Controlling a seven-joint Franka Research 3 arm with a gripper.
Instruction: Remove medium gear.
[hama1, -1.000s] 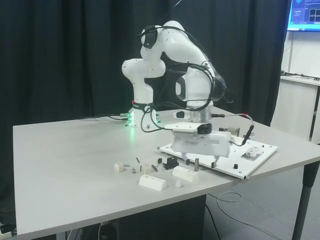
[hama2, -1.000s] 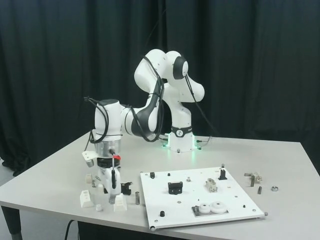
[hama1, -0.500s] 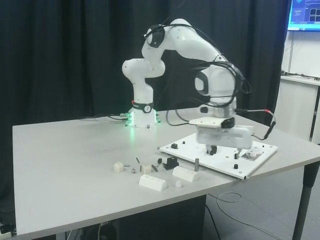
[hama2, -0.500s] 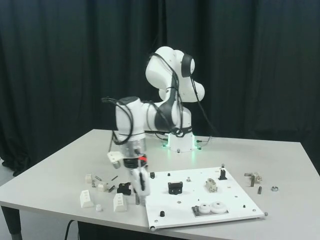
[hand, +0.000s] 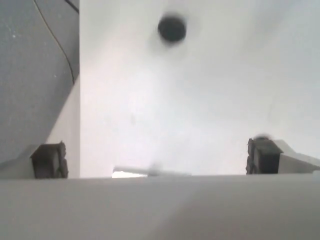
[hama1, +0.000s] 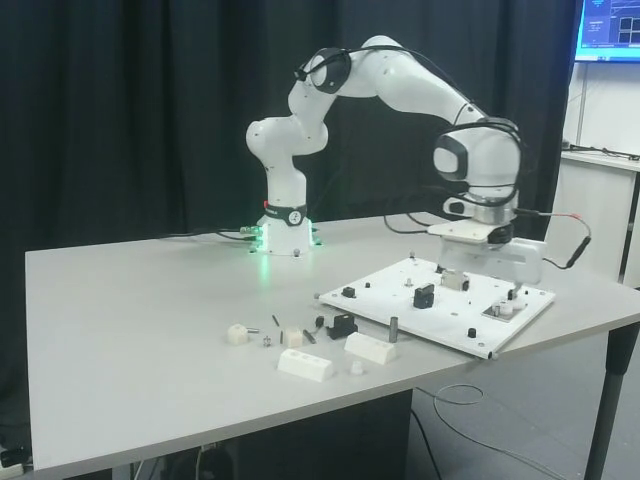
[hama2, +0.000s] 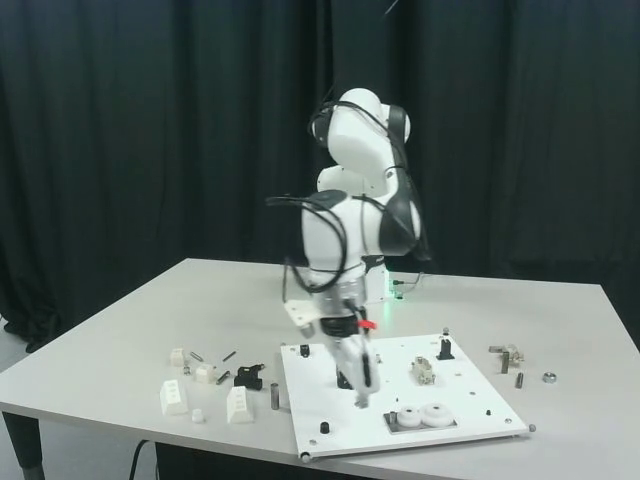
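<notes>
On the left of the table (hama2: 120, 330) I see loose white blocks (hama2: 174, 397) set aside off the board. My gripper (hama2: 358, 392) hangs over the white board (hama2: 470, 395), fingers (hand: 49, 160) wide and empty, short of the medium gear (hama2: 407, 417) at its near right edge.

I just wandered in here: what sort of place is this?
Probably a robotics lab: a white arm bolted to a grey table, an assembly board with gears, black curtains behind.
</notes>
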